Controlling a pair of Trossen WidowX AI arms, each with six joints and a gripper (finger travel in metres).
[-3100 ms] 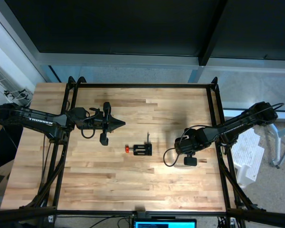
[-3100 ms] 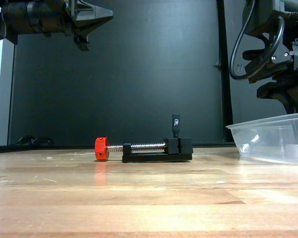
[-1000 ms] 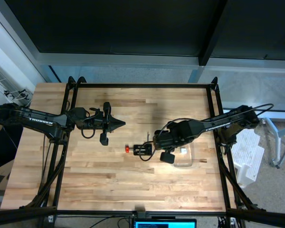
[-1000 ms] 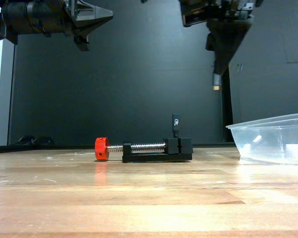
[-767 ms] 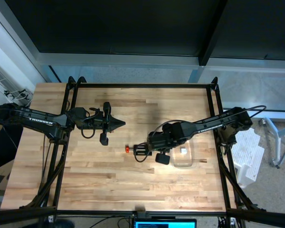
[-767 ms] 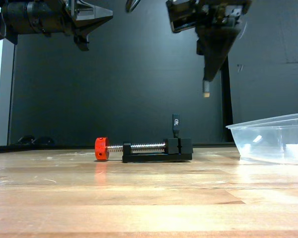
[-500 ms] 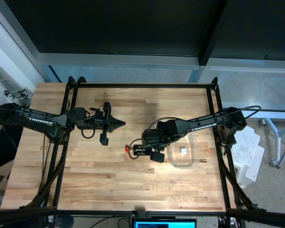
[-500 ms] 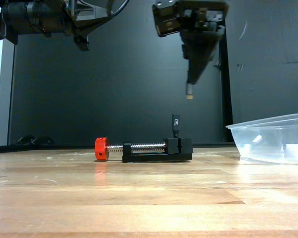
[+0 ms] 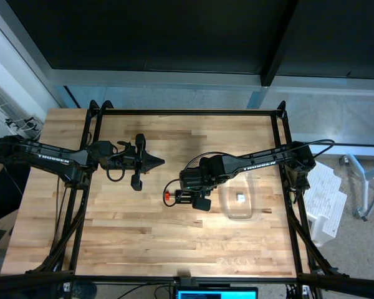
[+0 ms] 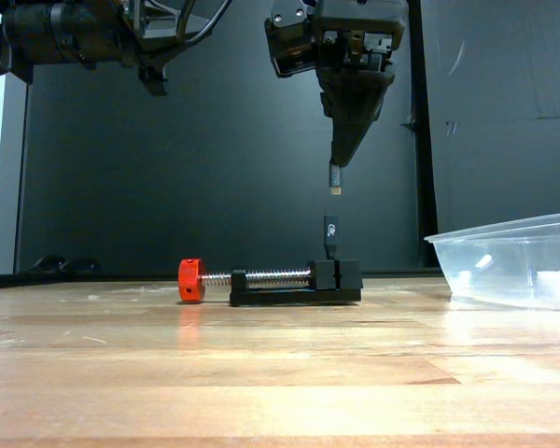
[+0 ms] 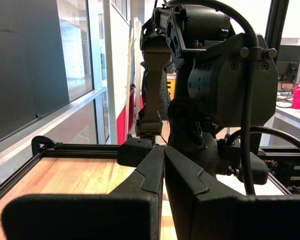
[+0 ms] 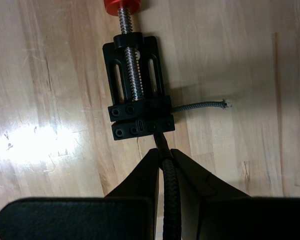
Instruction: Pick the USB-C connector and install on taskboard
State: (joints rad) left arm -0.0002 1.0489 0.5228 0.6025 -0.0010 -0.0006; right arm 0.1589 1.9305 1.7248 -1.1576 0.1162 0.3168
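Currently: right hand (image 10: pixel 336 159) hangs over the middle of the surface (image 10: pixel 280 373), fingers pointing down, clamped on the connector (image 10: pixel 335 179). Connector is upright with its light tip lowest, almost directly over the post (image 10: pixel 329 235) of the taskboard (image 10: pixel 294 285). A clear gap shows between tip and post, no contact.

Taskboard lies flat on the surface, orange-red knob (image 10: pixel 190 279) at its left end, bare screw thread between knob and block.

Right wrist view: fingers (image 12: pixel 140 175) are closed narrow on a dark braided stem, with the block just beyond their tips. A short frayed cord (image 12: pixel 200 106) runs out from the block's side along the wood.

Clear tray (image 10: pixel 509 271) sits right of the taskboard, apart from it. High view shows a small white piece (image 9: pixel 240 197) inside.

Left hand (image 9: pixel 156 162) is raised at the left, pointing right, well apart from the taskboard. Left wrist view shows its fingers pressed together, holding nothing.
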